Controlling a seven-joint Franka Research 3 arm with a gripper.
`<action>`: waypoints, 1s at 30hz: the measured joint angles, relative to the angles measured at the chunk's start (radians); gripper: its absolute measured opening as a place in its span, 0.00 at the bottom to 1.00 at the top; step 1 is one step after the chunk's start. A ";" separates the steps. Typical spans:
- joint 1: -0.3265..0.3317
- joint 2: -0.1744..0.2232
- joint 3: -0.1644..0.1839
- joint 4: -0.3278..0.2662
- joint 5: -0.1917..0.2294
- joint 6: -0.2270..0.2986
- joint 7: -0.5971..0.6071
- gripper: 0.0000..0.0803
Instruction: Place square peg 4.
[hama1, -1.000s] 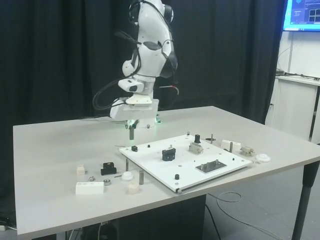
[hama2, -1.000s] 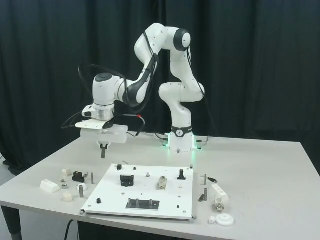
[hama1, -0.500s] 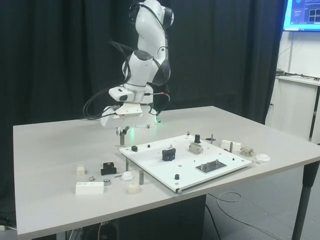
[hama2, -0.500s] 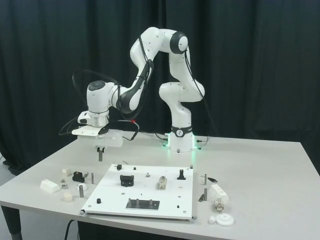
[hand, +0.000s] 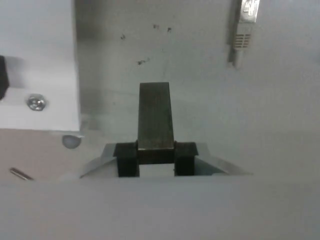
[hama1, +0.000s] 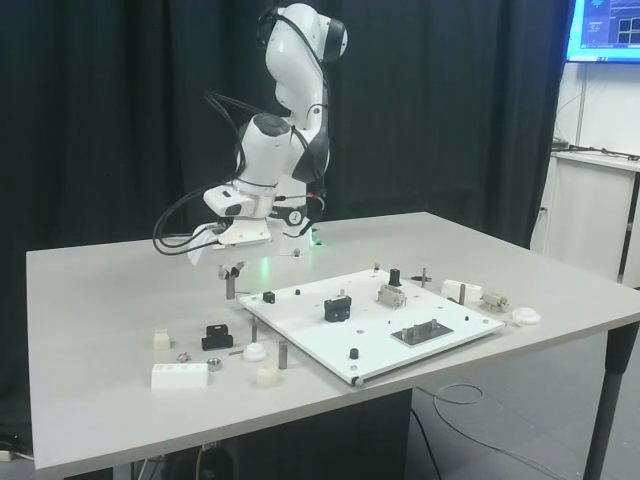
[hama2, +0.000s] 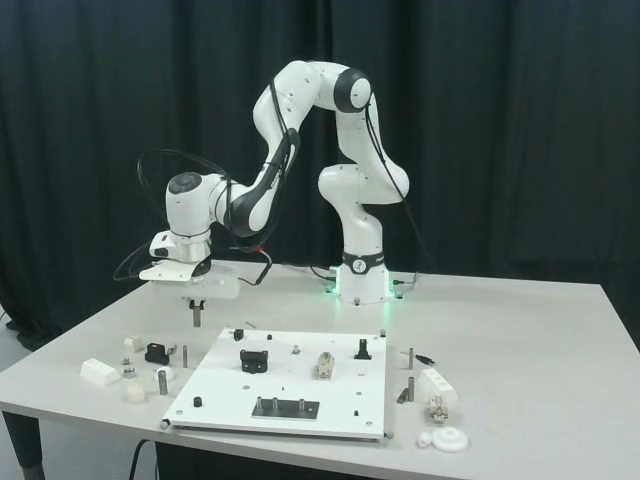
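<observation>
1. Wrist view is showing the gripper (hand: 156, 159) with its two black fingers (hand: 126, 159) pinching the peg (hand: 155, 117) from both sides; the peg is sticking out past the fingertips as a dark square bar.
2. Second room view is showing the same gripper (hama2: 196, 301) carrying the peg (hama2: 195, 315) upright, hanging clear above the table (hama2: 520, 330), with the peg's lower end not touching anything.
3. First room view is showing the peg (hama1: 230, 284) hanging just off the board's (hama1: 440, 345) corner at about 10 o'clock from the board's middle, outside its edge.
4. In the wrist view, a corner of the board (hand: 37, 65) with a screw (hand: 36, 102) in it is lying beside the peg, and a cable plug (hand: 244, 30) is resting on the table beyond the peg's tip.
5. The white arm (hama2: 280, 120) is arching from its base (hama2: 362, 280) at 12 o'clock of the board, over and down to the gripper.
6. On the board, a black block (hama2: 254, 359) is sitting near the middle and a grey plate (hama2: 283, 407) with two pins is lying toward 6 o'clock.
7. At 9 o'clock of the board, loose parts are lying on the table: a white block (hama2: 99, 372), a black clamp (hama2: 156, 352) and two upright pins (hama2: 161, 381).
8. At 3 o'clock of the board, a white gear (hama2: 448, 438) is lying near the table's edge.
</observation>
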 joint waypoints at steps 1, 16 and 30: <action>-0.001 0.002 0.000 0.000 0.000 0.003 0.000 0.18; -0.002 0.037 0.007 0.001 0.020 0.045 -0.001 0.18; -0.002 0.077 0.019 0.021 0.045 0.054 -0.029 0.18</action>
